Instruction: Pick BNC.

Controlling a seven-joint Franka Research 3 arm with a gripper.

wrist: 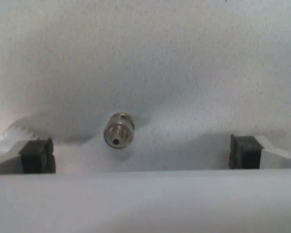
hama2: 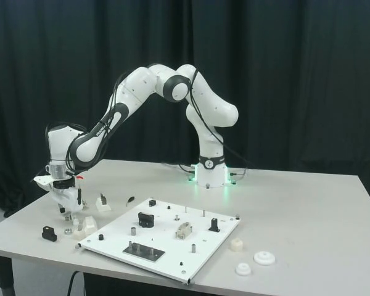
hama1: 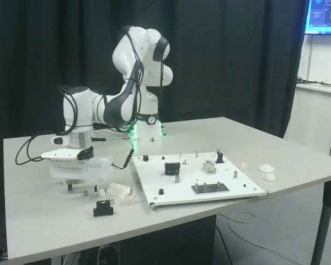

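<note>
On the grey tabletop [wrist: 194, 58], the BNC [wrist: 119, 129] stands upright between the two black fingertips of the gripper [wrist: 140, 154], nearer the one at nine o'clock in the wrist view. It is a small round metal piece on a smooth surface, so an off-centre closing could have one pad reach it first and tip or roll it away; the nearer pad is the likely culprit. The gripper is spread wide, holding nothing and touching nothing, both pads apart from the BNC.
</note>
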